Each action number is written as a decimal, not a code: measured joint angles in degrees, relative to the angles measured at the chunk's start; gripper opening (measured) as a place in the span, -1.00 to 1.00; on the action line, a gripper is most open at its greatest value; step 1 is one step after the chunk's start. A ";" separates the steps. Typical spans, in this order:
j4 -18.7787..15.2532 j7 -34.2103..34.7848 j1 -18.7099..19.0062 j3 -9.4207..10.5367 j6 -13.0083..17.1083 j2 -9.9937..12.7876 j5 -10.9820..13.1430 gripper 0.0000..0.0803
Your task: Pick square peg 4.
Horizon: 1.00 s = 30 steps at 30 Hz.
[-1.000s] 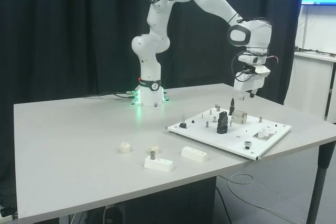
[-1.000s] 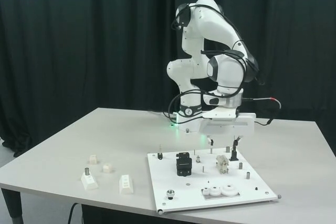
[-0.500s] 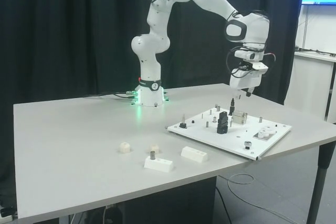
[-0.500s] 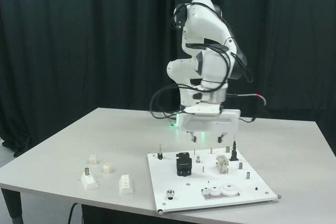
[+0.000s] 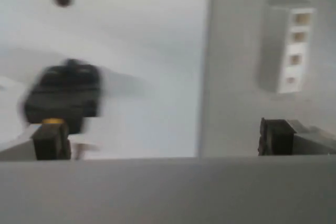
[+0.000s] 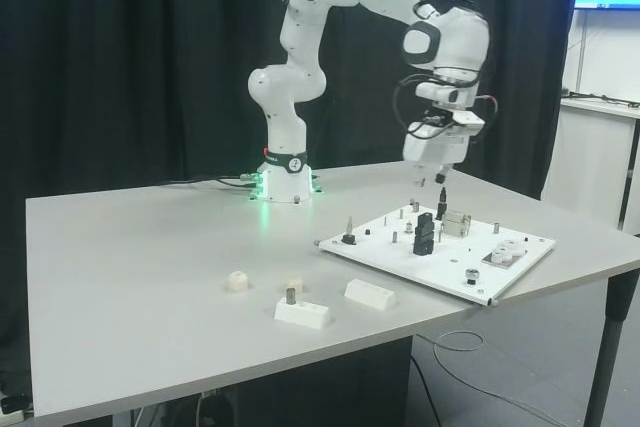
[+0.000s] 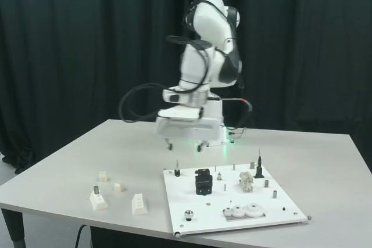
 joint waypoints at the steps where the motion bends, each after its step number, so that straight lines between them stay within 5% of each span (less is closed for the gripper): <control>1: 0.43 -1.05 -0.93 0.00 -0.08 0.24 -0.01 0.99; 16: 7.81 -14.33 -13.84 0.04 -0.06 6.31 0.38 0.99; 30: 13.97 -24.41 -22.21 0.05 2.93 15.68 5.26 0.99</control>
